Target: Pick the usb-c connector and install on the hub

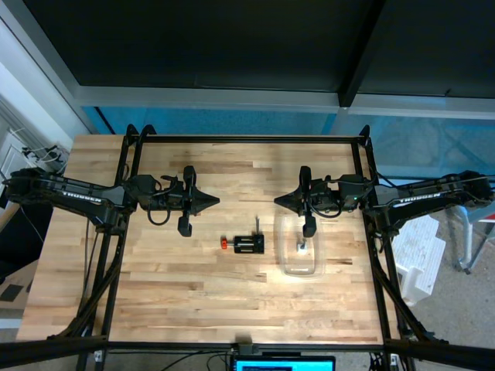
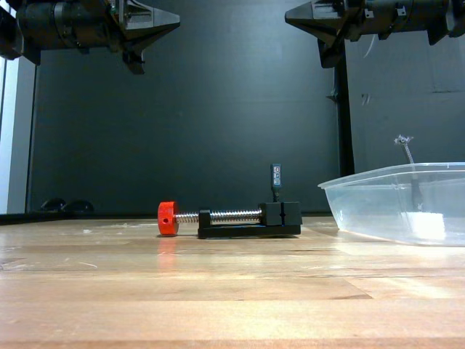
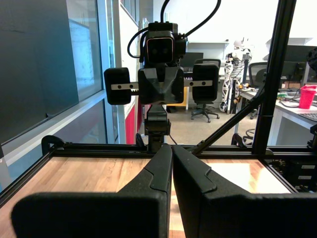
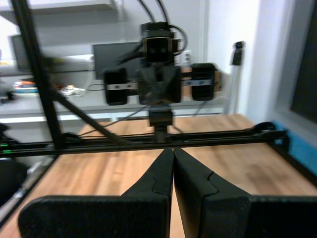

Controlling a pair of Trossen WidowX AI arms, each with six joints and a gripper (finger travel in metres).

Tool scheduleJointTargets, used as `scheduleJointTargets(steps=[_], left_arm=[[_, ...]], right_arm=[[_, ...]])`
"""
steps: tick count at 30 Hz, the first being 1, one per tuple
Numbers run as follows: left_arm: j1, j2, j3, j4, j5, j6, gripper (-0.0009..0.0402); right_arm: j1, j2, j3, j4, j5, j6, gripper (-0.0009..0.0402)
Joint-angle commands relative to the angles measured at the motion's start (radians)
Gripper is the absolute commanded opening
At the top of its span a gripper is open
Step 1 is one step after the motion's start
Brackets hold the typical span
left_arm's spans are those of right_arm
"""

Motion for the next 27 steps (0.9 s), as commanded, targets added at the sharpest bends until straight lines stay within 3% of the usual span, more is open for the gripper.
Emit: scheduleJointTargets(steps=[1,15,20,27], left_arm=[[0.0,0.0,0.0,0.0,0.0,0.0,0.0],[0.0,0.0,0.0,0.0,0.0,0.0,0.0],[0.0,0.0,0.0,0.0,0.0,0.0,0.0],[0.0,0.0,0.0,0.0,0.0,0.0,0.0]], right_arm=[[0.005,-0.005,0.039,-0.139,-0.004,0.004,0.0],[0.045,0.01,0.361,-1.079,0.005,0.07,0.0],[0.069,0.037,0.43,-1.266,0.008,0.074,0.0012],[0.112,0.094,0.441,-1.404,0.01,0.134,0.0067]])
